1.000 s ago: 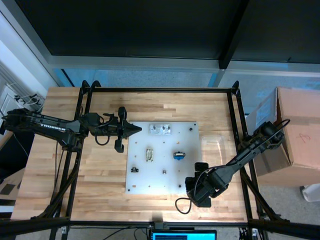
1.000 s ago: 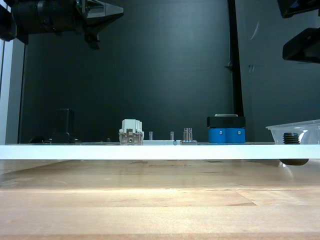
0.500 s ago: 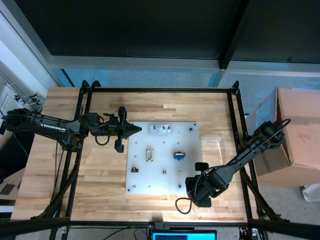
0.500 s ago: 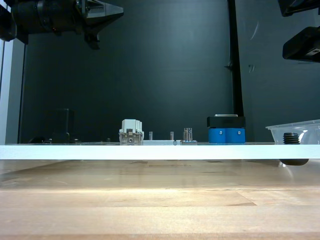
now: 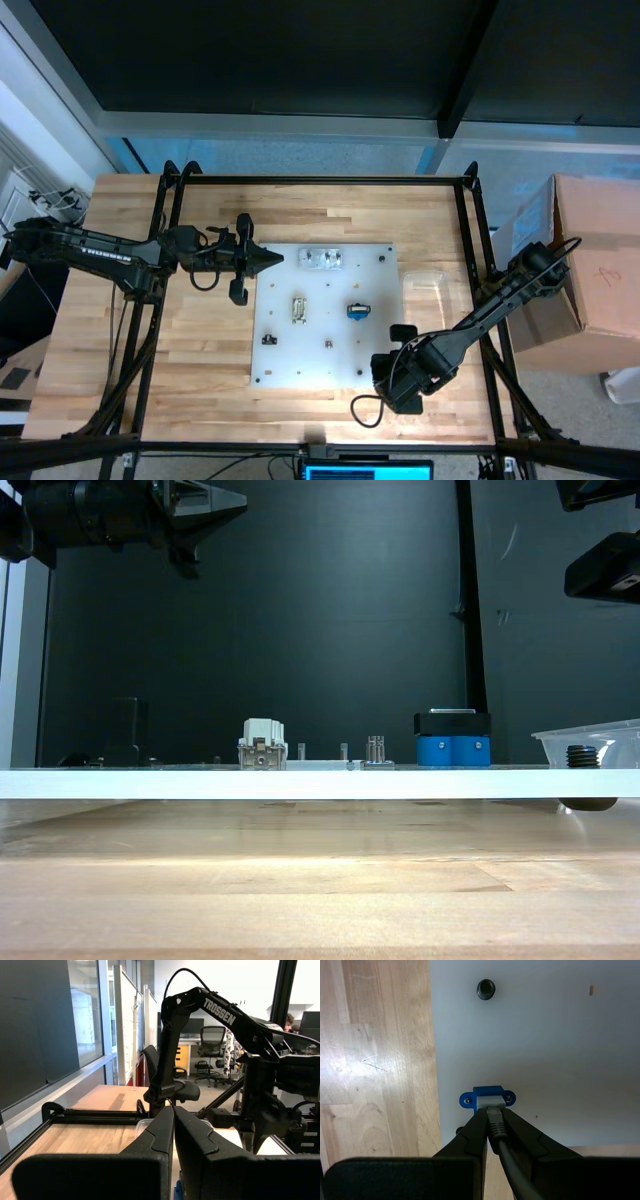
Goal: Remove the RJ45 connector from the taskboard and place in the container
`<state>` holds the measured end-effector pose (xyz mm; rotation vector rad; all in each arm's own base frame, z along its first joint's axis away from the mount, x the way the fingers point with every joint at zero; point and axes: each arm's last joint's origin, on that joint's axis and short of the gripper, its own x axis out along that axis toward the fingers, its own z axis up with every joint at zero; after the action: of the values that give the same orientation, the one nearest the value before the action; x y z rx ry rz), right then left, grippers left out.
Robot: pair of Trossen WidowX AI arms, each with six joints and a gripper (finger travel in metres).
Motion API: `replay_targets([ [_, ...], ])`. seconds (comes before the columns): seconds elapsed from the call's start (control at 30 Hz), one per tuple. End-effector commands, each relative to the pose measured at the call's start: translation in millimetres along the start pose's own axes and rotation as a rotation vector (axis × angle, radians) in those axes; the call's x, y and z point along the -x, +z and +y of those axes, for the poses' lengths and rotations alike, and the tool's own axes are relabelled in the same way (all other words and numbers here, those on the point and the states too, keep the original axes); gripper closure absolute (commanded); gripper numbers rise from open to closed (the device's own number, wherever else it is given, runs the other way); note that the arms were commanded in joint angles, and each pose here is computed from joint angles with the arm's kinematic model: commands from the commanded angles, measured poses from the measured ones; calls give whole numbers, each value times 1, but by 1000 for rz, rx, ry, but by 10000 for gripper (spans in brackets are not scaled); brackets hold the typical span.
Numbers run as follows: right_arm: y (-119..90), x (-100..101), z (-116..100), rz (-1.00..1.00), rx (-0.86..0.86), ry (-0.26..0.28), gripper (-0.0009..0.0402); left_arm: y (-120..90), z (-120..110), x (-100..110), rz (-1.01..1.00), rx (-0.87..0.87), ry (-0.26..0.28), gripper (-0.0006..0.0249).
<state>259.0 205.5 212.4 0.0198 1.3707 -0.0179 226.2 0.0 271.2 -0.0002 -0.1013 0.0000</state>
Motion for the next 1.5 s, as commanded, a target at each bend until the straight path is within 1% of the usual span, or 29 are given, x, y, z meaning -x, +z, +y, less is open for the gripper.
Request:
replay_targets([
  [0.03, 0, 4, 0, -6, -2, 13, 394, 0, 0, 0, 0, 0, 0, 243],
  [0.27, -2, 12, -3, -11, -4, 29, 393, 0, 0, 0, 0, 0, 0, 243],
  [0.43, -4, 27, -10, -33, -14, 45, 393, 0, 0, 0, 0, 0, 0, 243],
  [0.7, -10, 56, -32, -53, -49, 53, 393, 0, 0, 0, 0, 0, 0, 243],
  [0.83, -23, 66, -53, -79, -81, 67, 393, 0, 0, 0, 0, 0, 0, 243],
  [0.93, -36, 67, -70, -84, -106, 65, 393, 0, 0, 0, 0, 0, 0, 243],
  [1.07, -54, 62, -91, -71, -136, 56, 393, 0, 0, 0, 0, 0, 0, 243],
  [1.17, -68, 59, -103, -68, -151, 51, 393, 0, 0, 0, 0, 0, 0, 243],
  [1.3, -82, 54, -114, -56, -170, 40, 393, 0, 0, 0, 0, 0, 0, 243],
  [1.4, -91, 51, -120, -25, -191, 16, 393, 0, 0, 0, 0, 0, 0, 243],
  [1.5, -94, 51, -122, -24, -190, 13, 377, 0, 0, 0, 0, 0, 0, 243],
])
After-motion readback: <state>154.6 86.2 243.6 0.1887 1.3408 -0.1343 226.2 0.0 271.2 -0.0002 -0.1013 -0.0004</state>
